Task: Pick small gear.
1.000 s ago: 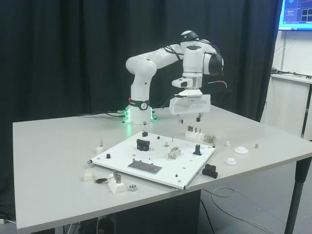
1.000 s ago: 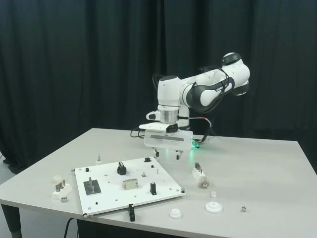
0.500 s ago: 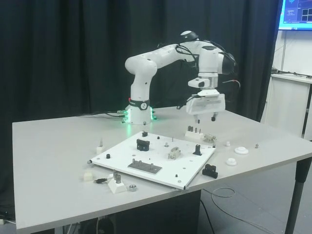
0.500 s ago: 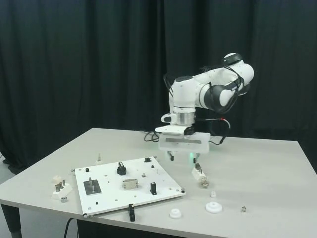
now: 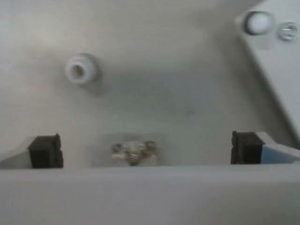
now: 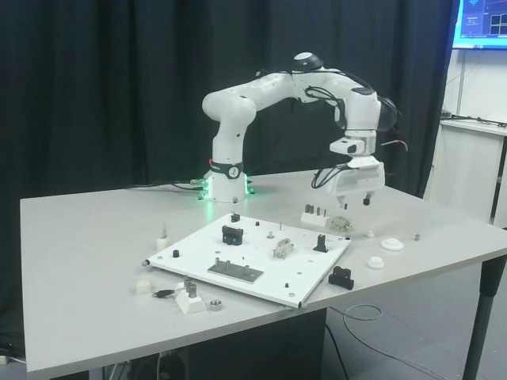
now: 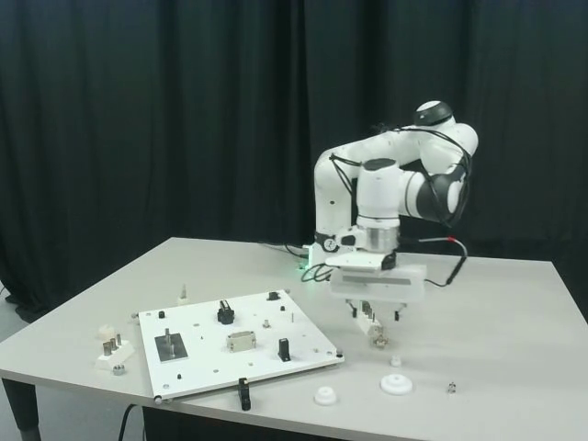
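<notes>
Small white round plastic gear sits on grey desk, at 11 o'clock from open empty claw, well apart.

On my grey table: flat white assembly board carrying black fittings; white block with upright pins right of the board; large white disc near the front edge.
</notes>
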You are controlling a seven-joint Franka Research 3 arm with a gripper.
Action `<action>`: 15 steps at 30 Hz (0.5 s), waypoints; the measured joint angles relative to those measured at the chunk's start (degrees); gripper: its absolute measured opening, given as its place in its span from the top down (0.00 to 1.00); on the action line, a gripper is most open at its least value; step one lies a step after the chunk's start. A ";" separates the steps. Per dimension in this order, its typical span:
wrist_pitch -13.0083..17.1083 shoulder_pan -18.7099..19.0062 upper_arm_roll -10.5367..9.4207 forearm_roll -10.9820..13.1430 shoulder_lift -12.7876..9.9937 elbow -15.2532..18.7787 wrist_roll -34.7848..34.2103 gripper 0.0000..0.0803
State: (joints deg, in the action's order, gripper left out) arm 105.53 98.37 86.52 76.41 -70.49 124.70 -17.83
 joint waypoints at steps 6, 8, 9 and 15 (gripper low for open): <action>2.16 0.99 -2.43 0.04 0.00 -1.33 -4.05 0.00; 2.88 1.26 -3.13 0.06 0.00 -1.67 -5.02 0.00; 3.23 1.37 -3.47 0.09 0.00 -1.82 -5.54 0.00; 4.80 1.51 -5.36 0.46 -0.01 -2.85 -8.15 0.00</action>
State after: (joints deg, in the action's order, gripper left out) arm 110.33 99.88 81.16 76.87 -70.49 121.85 -25.98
